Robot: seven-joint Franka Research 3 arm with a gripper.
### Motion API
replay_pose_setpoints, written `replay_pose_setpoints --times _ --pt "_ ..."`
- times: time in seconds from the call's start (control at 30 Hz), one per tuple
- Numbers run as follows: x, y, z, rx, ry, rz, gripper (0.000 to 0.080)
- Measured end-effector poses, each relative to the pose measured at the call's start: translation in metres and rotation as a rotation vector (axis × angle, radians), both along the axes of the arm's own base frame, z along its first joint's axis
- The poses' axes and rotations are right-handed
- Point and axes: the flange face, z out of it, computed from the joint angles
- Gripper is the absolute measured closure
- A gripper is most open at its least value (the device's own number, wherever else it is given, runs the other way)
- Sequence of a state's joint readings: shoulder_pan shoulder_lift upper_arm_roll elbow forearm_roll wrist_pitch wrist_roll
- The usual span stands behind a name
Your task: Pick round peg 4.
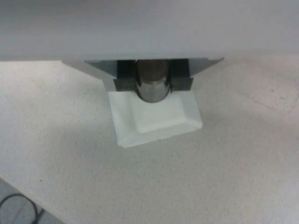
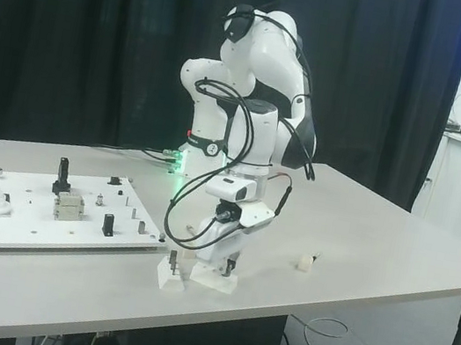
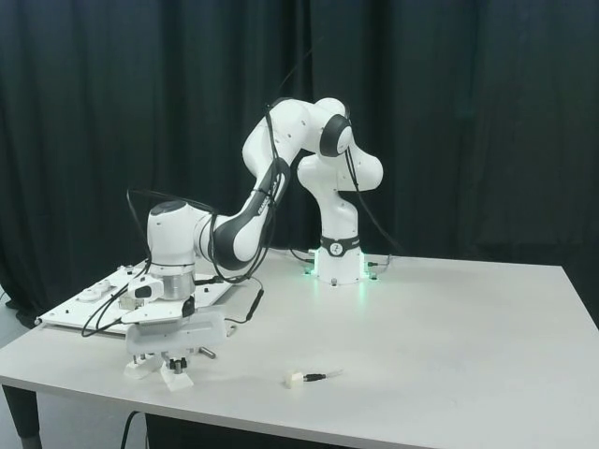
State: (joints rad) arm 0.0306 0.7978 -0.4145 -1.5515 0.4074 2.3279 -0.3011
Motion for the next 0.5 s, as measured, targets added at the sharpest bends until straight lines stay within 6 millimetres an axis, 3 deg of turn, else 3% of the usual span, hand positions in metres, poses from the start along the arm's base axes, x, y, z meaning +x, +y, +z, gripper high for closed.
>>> replay_pose_setpoints --times 0.5 --pt "0.007 -0.002 0.023 0.024 0.02 -0.029 0.0653"
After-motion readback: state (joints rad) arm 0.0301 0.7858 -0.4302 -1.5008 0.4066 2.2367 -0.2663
